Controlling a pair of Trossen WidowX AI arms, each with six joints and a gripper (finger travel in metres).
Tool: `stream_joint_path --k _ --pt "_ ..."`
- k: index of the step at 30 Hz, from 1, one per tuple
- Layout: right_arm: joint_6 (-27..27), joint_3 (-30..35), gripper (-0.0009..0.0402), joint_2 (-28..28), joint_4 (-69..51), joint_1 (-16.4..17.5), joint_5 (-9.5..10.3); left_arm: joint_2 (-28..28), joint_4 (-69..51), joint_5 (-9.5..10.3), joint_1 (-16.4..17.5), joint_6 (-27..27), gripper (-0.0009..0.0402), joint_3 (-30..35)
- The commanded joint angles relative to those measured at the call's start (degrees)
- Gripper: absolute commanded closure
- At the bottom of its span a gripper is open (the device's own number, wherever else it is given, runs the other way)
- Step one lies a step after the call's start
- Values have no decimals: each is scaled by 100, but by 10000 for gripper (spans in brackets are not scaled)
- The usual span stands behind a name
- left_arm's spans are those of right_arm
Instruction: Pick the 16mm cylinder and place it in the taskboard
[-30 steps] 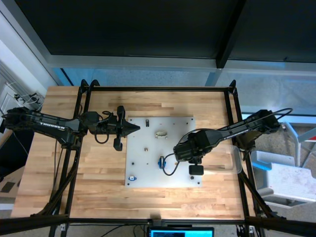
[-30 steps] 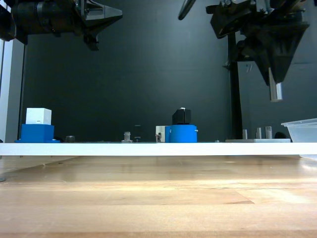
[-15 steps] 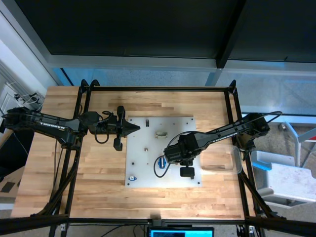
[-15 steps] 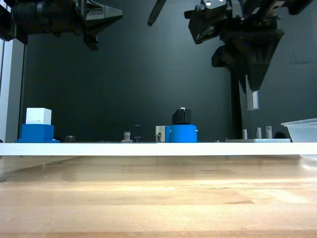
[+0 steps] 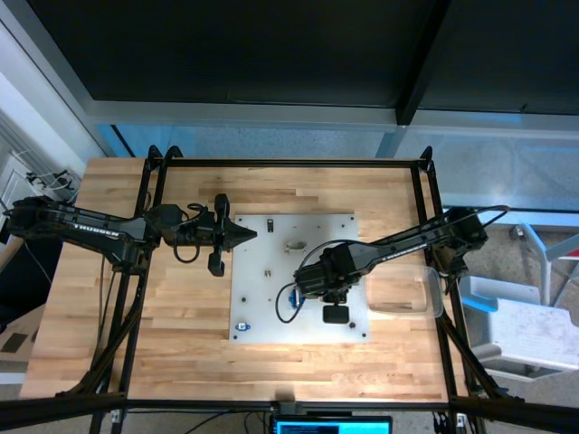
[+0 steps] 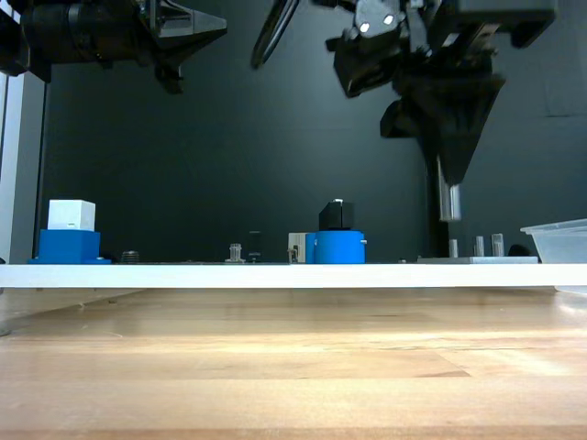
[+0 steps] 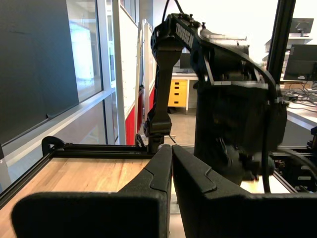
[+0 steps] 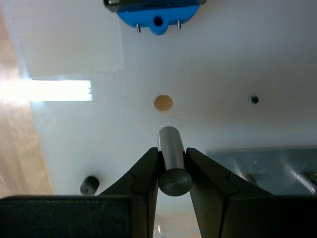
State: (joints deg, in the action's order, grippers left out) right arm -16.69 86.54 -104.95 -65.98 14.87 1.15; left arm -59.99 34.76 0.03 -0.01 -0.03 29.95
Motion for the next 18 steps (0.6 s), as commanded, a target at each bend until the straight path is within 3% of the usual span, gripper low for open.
stream_joint_path --k 1,18 --pt "76 17 364 -70 103 -15 46 0 -2 -2 0 -2 393 0" --pt "122 15 364 -361 376 -63 46 0 0 -2 0 0 393 0"
